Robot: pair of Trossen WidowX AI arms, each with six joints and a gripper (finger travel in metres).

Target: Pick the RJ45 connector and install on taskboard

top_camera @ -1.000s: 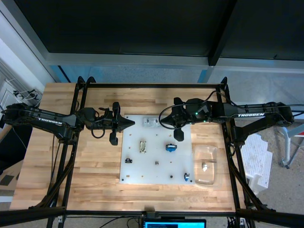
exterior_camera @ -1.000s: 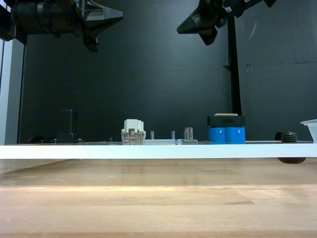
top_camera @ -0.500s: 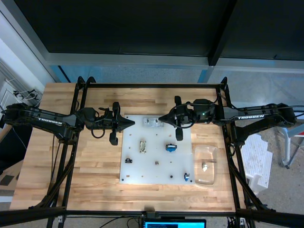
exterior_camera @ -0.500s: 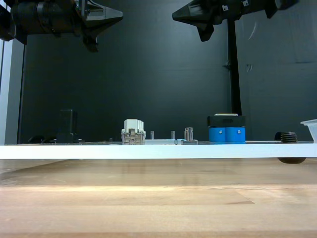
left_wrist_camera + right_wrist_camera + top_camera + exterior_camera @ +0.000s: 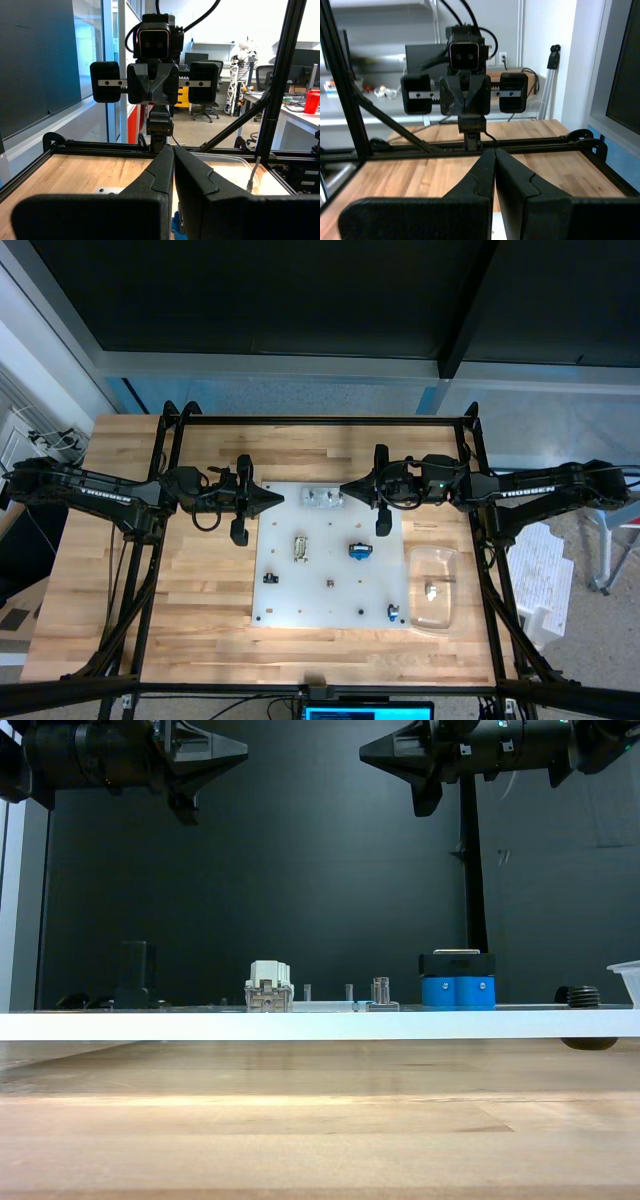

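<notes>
My right gripper point(image 5: 346, 490) hangs high over the far right part of the white board point(image 5: 300, 600), level and pointing left. Its fingers point(image 5: 485, 170) are shut with nothing between them. My left gripper point(image 5: 276, 498) hovers over the board's far left edge, also shut and empty point(image 5: 173, 150). The small blue jack point(image 5: 396, 614) sits at the board's near right corner. A pale block point(image 5: 431, 590) lies in the clear tray point(image 5: 437, 618). I cannot tell whether the connector is in the jack or on the block. A thin grey piece point(image 5: 253, 175) stands by the tray.
On the board stand a cream part point(image 5: 300, 546), a blue-and-black part point(image 5: 359, 550) and small black fittings point(image 5: 270, 578). Black frame rails point(image 5: 320, 421) run around the table. A screen point(image 5: 368, 710) sits at the near edge.
The right gripper swung up from pointing downward to level and shifted slightly right, staying high above the board. The left arm has not moved.
</notes>
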